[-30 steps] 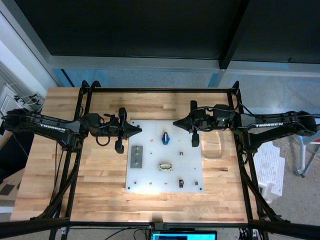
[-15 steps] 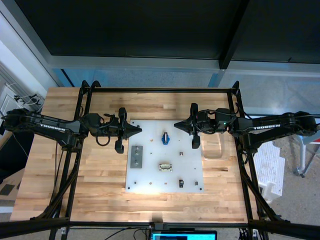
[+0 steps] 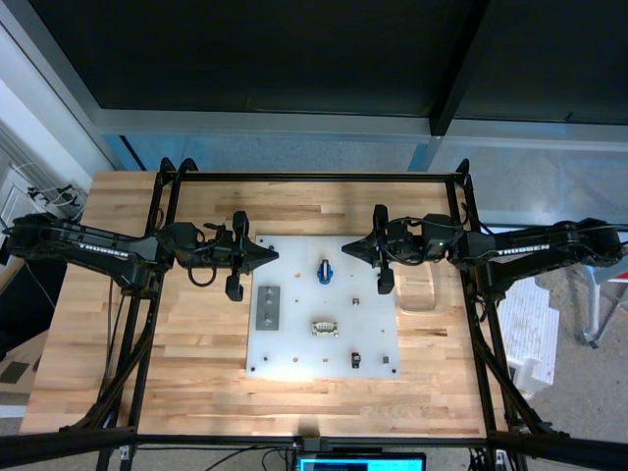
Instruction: Pick the 16mm bar and install on taskboard
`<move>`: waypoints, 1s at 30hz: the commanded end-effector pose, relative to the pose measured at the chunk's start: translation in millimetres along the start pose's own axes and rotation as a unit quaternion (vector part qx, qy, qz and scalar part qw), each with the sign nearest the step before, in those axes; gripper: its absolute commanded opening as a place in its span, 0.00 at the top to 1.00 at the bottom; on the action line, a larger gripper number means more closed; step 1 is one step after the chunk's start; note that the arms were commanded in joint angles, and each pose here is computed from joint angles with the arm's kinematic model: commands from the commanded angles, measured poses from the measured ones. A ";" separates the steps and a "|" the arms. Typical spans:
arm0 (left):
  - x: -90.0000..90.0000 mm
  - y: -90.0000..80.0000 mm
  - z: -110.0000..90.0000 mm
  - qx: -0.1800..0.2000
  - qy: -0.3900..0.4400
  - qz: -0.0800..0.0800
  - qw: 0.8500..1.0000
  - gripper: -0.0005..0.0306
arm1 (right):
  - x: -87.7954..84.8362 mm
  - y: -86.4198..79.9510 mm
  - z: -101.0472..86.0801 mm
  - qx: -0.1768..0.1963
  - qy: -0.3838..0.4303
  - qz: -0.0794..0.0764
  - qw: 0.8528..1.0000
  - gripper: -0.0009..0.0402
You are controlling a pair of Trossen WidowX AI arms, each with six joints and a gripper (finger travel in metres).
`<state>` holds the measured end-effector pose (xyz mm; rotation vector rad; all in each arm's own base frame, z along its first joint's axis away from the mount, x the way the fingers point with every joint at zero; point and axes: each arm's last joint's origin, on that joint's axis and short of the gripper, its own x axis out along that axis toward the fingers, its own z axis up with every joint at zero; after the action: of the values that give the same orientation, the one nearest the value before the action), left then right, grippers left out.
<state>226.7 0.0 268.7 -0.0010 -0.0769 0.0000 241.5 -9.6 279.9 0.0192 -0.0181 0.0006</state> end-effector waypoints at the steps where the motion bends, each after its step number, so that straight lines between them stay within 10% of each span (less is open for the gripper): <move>1: 0.1 0.1 0.0 0.000 0.000 0.000 1.000 0.98 | 0.6 0.2 2.2 0.001 -0.002 0.000 1.000 0.98; 30: 0.1 0.1 -0.1 0.000 0.000 0.000 1.000 0.98 | 1.2 1.7 3.0 0.008 -0.001 0.004 1.000 0.98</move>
<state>226.7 0.0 268.7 -0.0010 -0.0769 0.0000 242.5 -7.9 282.9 0.0364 -0.0191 0.0095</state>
